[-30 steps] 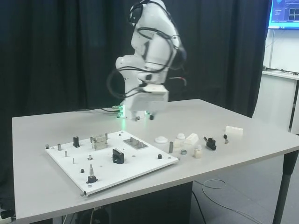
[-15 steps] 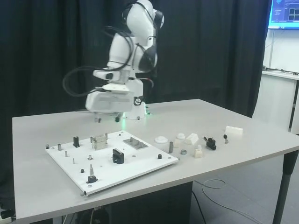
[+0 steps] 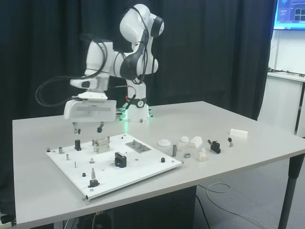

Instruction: Remove round peg 1.

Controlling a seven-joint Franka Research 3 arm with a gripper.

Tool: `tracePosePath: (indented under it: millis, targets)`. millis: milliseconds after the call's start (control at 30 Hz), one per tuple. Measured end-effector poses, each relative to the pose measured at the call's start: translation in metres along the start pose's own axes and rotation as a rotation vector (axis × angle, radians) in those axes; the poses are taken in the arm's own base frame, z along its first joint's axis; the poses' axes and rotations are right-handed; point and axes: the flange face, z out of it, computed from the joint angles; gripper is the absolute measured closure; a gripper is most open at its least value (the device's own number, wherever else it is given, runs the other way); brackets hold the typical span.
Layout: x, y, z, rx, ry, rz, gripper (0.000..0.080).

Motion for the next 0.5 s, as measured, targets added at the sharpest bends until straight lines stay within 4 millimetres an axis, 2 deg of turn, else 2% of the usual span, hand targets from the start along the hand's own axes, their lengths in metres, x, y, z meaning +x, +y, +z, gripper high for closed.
tracePosePath:
  millis: [200,500]
  targets:
    - [0.010,0.016,0.021,0.023,-0.009,-0.001,0.0003]
    - [0.024,0.029,0.047,0.048,-0.043,-0.003,0.0003]
